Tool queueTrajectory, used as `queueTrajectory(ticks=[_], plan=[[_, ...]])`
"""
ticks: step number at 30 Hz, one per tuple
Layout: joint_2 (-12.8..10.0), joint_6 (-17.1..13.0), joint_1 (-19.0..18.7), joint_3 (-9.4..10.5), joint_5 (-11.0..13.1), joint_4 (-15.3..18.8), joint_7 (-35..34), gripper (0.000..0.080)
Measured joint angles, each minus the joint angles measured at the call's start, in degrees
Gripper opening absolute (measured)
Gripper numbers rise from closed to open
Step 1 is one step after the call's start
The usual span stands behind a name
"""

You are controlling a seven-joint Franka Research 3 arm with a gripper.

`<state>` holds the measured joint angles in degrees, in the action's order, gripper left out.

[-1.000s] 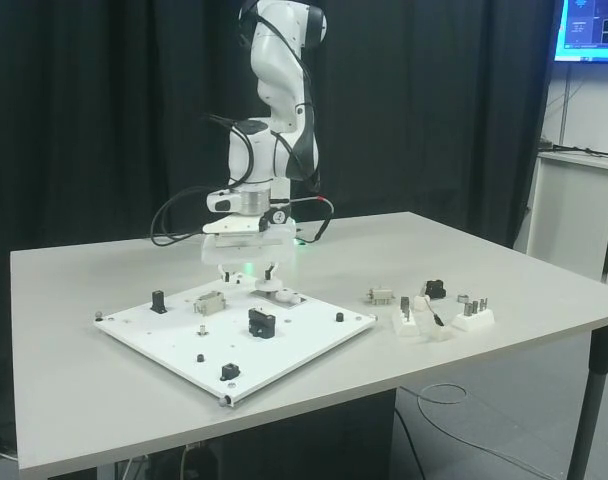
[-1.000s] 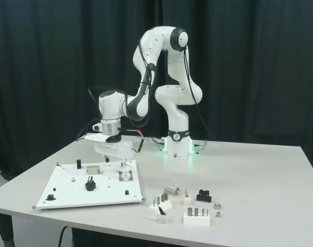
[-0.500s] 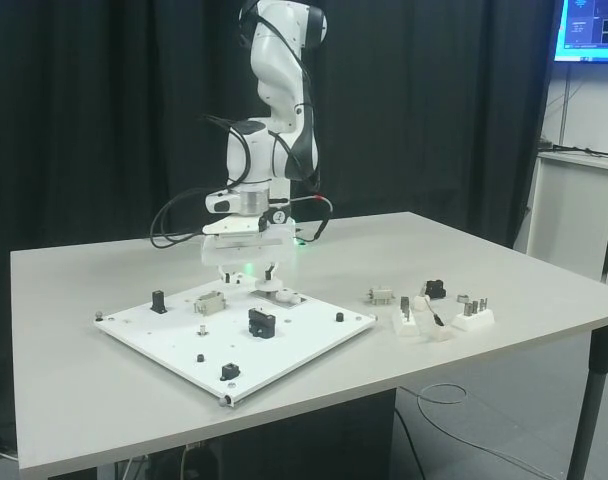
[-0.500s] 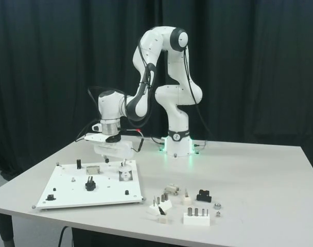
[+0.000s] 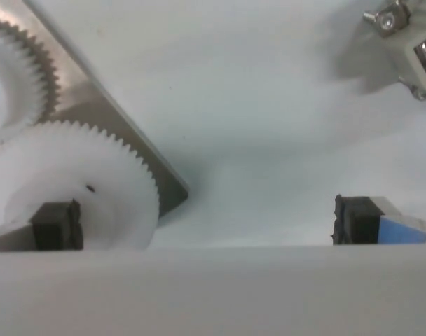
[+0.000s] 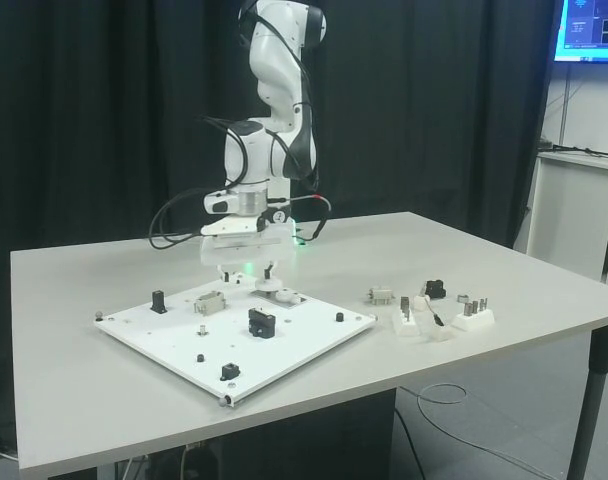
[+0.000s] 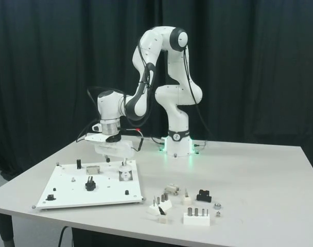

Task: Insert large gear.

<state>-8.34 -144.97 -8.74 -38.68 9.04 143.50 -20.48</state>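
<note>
A: Where's the gear?

B: The large white toothed plastic gear point(image 5: 76, 185) sits flat on the grey metal plate point(image 5: 111, 129) set into the white square assembly board point(image 6: 284, 345), at the board's far edge. Its teeth meet a second white gear point(image 5: 20, 73) just beside it.

A: Pincer?

B: The black-tipped two-finger pincer point(image 5: 202, 224) is spread wide and holds nothing. One fingertip point(image 5: 57, 225) hangs over the gear's face, the other over bare board. From the room cameras it hovers just above the gear, not touching as far as I can tell.

A: So inserted?

B: Looks seated and meshed, my read only. The shaft is hidden under the hub, so I can't confirm it's fully down. I'd call this the release and retreat step.

A: Next move?

B: Lift straight up, with no sideways drift, so that fingertip doesn't catch the gear's rim and tip it off. Then clear the grey connector block point(image 6: 209, 303) on the board's left part. The loose parts on the grey bench point(image 6: 464, 265) to the right are well apart.
</note>
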Motion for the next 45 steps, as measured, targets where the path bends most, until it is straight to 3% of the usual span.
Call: queueTrajectory(ticks=[21, 45], plan=[[0.0, 0.5, -0.4, 0.0, 0.1, 0.1, 0.2, 0.08], [-1.1, -2.4, -0.7, 0.0, 0.7, 0.0, 0.9, 0.08]])
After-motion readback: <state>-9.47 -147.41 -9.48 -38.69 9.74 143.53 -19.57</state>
